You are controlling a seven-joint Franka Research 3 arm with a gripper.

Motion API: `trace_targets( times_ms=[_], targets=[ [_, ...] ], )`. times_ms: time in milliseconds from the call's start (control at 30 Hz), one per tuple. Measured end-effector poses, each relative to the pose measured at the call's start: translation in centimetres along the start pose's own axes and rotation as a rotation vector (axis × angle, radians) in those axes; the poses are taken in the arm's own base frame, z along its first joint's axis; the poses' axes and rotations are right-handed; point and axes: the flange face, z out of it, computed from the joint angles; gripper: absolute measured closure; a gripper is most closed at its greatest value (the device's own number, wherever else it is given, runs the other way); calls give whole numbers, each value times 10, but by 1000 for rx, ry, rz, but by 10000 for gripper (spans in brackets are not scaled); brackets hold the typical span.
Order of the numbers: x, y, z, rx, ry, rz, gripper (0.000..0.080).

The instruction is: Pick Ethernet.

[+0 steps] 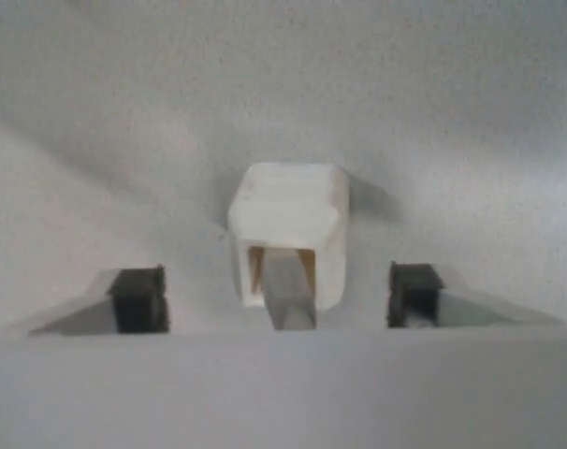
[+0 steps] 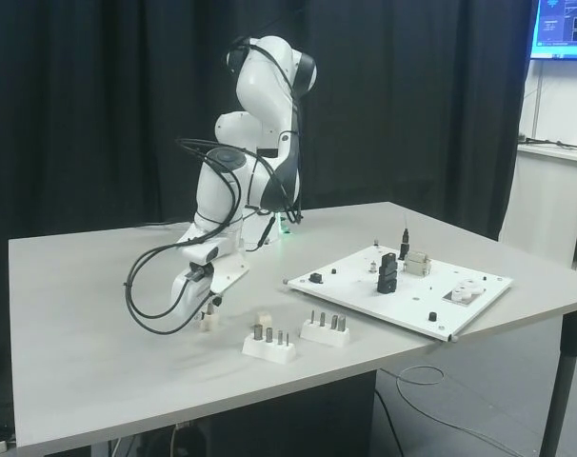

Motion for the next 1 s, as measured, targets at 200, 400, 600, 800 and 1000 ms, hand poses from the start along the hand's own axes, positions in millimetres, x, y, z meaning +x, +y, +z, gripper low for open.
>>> trace_targets(
  times_ms=[200, 400, 600, 800, 1000],
  targets=[
    [-3, 0, -4, 12, 8, 9, 314],
    [-7, 0, -9, 19, 14, 15, 494],
    [-11, 1, -15, 23, 19, 19, 676],
    [-18, 3, -25, 31, 20, 28, 726],
    [-25, 5, -39, 37, 14, 35, 726]
  ],
)
